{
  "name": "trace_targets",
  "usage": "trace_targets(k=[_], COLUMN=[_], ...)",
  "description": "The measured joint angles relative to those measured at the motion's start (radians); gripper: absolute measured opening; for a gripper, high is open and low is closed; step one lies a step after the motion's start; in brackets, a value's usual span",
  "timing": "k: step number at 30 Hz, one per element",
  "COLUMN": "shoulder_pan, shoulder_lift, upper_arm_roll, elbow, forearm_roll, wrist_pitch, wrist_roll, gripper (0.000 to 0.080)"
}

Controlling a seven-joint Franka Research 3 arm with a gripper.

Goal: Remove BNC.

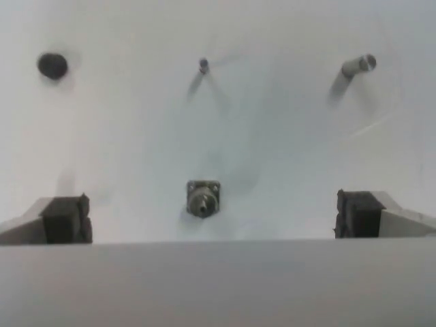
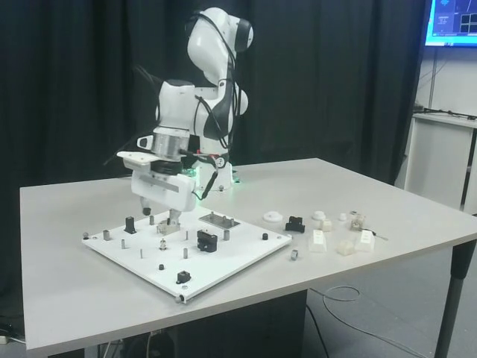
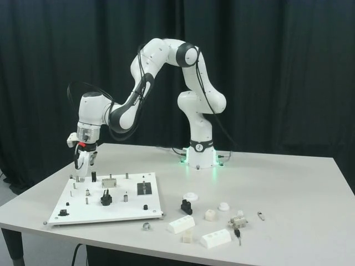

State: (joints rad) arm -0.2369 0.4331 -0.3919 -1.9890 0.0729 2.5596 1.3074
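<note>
Grey worktop [image 2: 387, 201], black curtain [image 3: 277, 66] behind. Screen [image 2: 452, 22] lit at upper corner in the first room view; white cabinet [image 2: 440, 153] below it.

Loose items on the worktop beside the white board: white ring [image 3: 190, 196], black clip [image 3: 186, 207], two white blocks [image 3: 181, 224] [image 3: 216, 238], small white cube [image 3: 210, 215], white cap [image 3: 223, 206], small metal nut [image 3: 146, 225] (just off the board's near edge).

Cable [image 2: 339, 298] hangs in a loop under the worktop. Black worktop leg [image 2: 452, 298] at the far corner.
</note>
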Motion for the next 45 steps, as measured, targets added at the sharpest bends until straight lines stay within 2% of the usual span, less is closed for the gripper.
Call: trace_targets(k=[9,33,45], shoulder_pan=[-0.001,-0.005,-0.013], shoulder_lift=[0.020,0.112,0.128], upper_arm_roll=[0.001,0.000,0.000], elbow=[0.003,0.060,0.067], forearm_roll=[0.020,0.122,0.158], wrist_pitch=[-0.032,-0.038,-0.053], wrist_roll=[-0.014,-0.056,-0.070], gripper=[0.0800,0.0800,0.0800])
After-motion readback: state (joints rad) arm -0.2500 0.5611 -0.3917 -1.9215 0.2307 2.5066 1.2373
